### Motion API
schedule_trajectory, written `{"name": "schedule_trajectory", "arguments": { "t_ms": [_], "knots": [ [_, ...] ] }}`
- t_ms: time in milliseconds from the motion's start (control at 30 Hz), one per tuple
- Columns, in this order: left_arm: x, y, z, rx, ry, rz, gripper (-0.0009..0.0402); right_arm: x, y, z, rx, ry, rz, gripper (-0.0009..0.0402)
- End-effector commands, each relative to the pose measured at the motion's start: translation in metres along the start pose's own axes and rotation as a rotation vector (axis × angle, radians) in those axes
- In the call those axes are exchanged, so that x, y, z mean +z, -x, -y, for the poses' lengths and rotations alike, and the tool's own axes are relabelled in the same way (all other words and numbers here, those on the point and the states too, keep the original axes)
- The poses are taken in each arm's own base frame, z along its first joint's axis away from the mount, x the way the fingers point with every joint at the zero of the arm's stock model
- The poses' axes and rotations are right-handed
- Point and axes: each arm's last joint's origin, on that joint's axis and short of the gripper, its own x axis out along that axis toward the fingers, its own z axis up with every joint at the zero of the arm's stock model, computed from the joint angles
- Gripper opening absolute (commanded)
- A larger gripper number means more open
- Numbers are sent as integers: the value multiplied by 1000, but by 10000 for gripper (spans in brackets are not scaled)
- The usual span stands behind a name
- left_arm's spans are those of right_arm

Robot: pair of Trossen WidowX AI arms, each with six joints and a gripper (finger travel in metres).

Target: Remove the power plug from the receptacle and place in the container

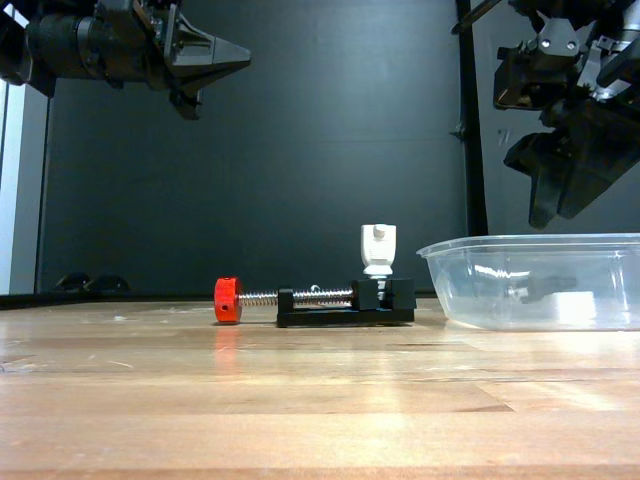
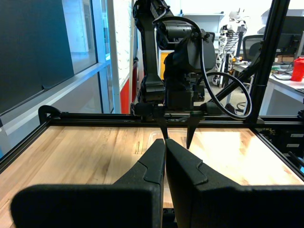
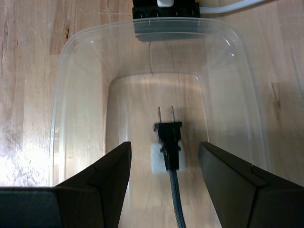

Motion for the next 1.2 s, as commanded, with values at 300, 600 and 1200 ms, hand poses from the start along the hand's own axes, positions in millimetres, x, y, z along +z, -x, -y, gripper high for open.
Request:
{"name": "schedule_trajectory", "arguments": {
  "t_ms": [300, 600, 1200],
  "knots": [
    [0, 0, 0, 0, 0, 0, 0, 24, 24, 2, 12, -24, 84, 187],
    [0, 0, 0, 0, 0, 0, 0, 53, 43, 18, -23, 20, 290, 106],
    [0, 0, 0, 0, 0, 0, 0, 64, 59, 57, 6, 28, 768, 1]
  ]
}}
